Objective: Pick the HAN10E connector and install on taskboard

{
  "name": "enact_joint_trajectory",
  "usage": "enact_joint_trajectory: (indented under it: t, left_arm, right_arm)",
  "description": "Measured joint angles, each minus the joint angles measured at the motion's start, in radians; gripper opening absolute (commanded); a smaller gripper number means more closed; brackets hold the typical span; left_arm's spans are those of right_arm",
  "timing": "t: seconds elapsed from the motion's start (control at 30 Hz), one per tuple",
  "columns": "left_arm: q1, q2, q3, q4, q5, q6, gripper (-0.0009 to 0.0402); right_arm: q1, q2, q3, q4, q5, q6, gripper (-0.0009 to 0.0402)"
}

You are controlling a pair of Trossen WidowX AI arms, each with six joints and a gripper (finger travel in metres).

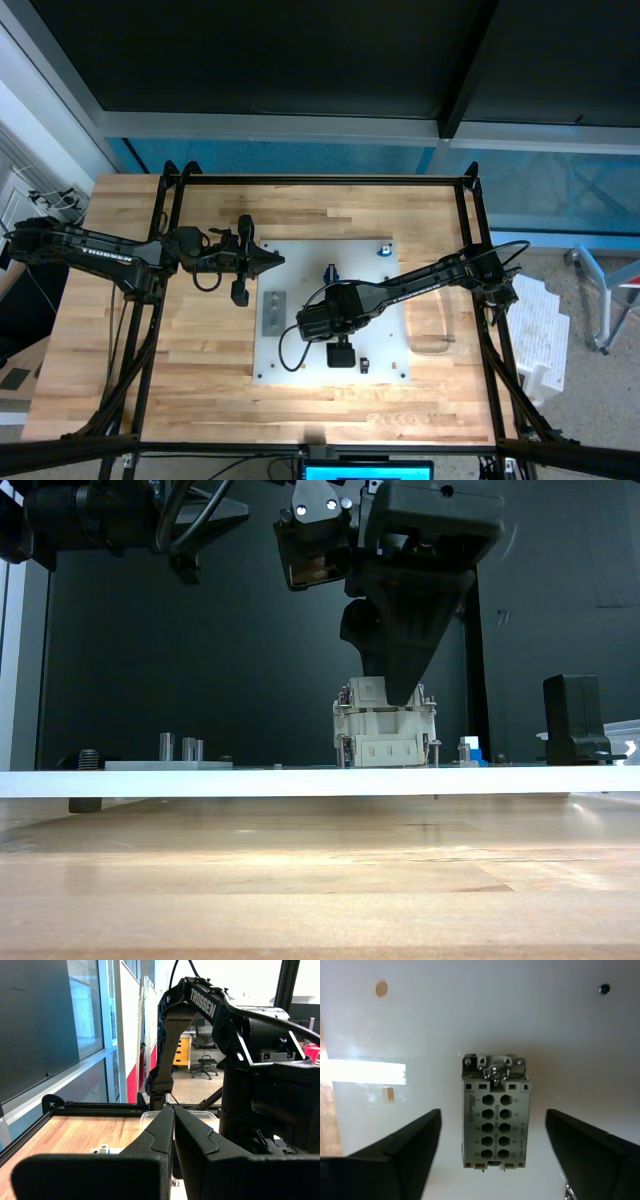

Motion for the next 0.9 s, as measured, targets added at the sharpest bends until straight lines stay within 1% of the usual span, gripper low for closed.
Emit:
enact_joint_trajectory:
  t: [0.07,0.17,0.47,0.9]
  left_arm:
    - [0.000,0.000,0.000,0.000,0.000,0.000,0.0001]
    - [0.000,0.000,0.000,0.000,0.000,0.000,0.0001]
    - [0.000,0.000,0.000,0.000,0.000,0.000,0.0001]
    - [0.000,0.000,0.000,0.000,0.000,0.000,0.0001]
  right_arm:
    - [0.000,-0.006,0.000,0.001,0.000,0.002,0.0360]
    - [0.000,-0.029,0.001,0.001,0.008,0.005,0.0370]
    - [-0.002,-0.116,0.003,-0.005,0.009,0.007,0.0364]
    - [-0.002,-0.139,0.004,-0.025,0.010,0.011,0.0364]
